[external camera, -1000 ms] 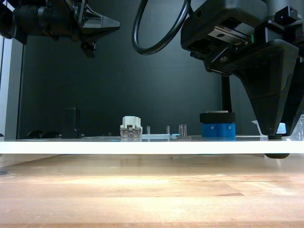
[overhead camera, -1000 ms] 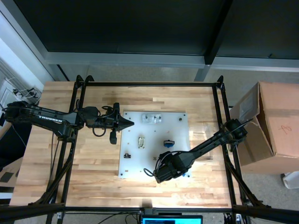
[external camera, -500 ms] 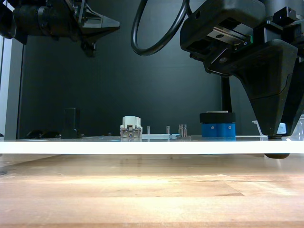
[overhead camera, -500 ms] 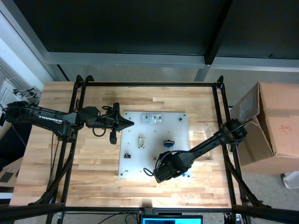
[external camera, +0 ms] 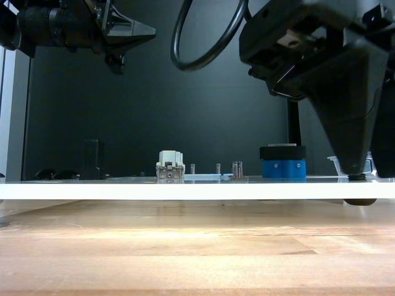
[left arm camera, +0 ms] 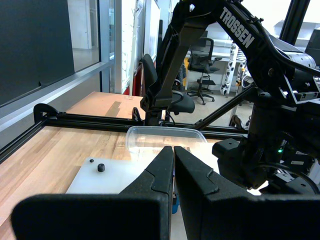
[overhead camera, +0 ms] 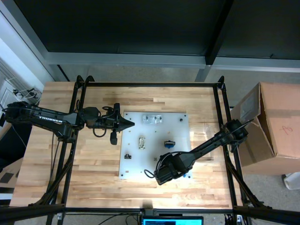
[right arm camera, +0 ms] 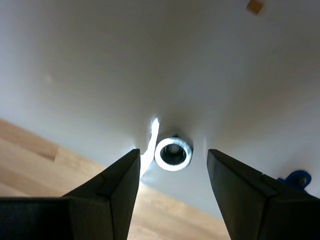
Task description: Pick the M12 nut and place it on its threads and fasten
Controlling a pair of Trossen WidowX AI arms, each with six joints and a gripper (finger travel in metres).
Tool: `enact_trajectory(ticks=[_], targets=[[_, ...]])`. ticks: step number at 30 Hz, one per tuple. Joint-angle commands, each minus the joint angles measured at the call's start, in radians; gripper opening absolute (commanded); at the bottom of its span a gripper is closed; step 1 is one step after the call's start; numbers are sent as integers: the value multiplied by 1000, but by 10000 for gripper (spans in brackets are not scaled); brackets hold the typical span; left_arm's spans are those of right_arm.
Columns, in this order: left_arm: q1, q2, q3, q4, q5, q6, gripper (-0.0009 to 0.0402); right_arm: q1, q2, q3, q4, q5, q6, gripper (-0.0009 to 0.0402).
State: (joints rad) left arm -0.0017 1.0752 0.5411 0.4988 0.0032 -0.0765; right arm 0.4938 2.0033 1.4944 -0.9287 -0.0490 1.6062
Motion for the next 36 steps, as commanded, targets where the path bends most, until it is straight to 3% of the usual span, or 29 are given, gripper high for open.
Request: enact_trajectory(ticks=[1,8,14,17,21,23,26,32,36], targets=[[0,0,0,0,0,0,0,0,-20,2,-2,-6,-9,193],[0,0,0,0,0,0,0,-3,-80,2,-7,-6,-116,192],[0,0,0,0,0,0,0,-6,-106,2,-68,-58,-525,183],[0,0,0,0,0,0,0,-5,-106,2,-80,-56,-731,147],[0,0,0,0,0,0,0,-5,-98,2,-76,-56,-837,50],[0,0,0,0,0,0,0,-5,-90,2,-76,-45,-886,-8],[0,0,0,0,0,0,0,-5,-82,2,-75,10,-916,12],[0,0,0,0,0,0,0,-5,-69,0,-76,135,-1012,2],[0,0,0,0,0,0,0,-4,-62,0,-76,146,-1043,0]])
